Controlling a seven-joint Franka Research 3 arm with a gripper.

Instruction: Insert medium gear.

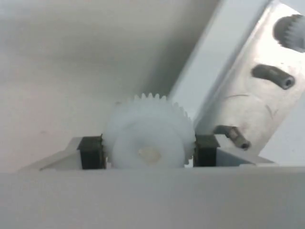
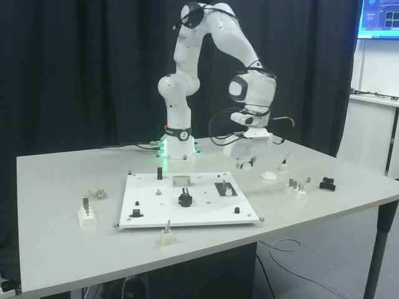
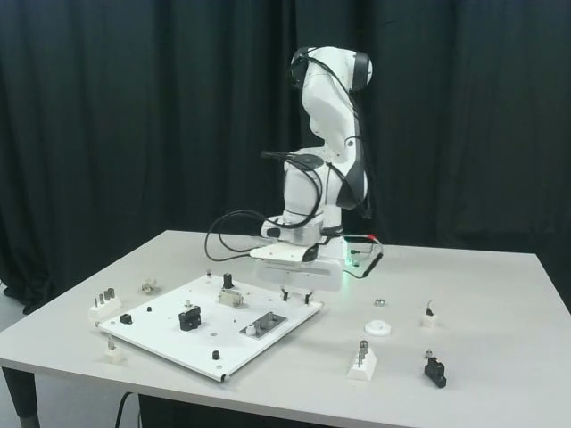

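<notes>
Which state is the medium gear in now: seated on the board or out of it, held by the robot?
Out, held. The medium gear sits clamped between the hand's black fingertips, beside the plate's bare pegs.

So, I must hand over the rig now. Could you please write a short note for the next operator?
Gripper: jaws shut on the white gear, held by its rim.
Position: in the air beside the white board's edge, next to the plate with two free pegs.
Done: gear picked up and brought near the plate.
Left: line it up over its peg, lower it on, open the jaws. Another gear already sits on the plate.
</notes>
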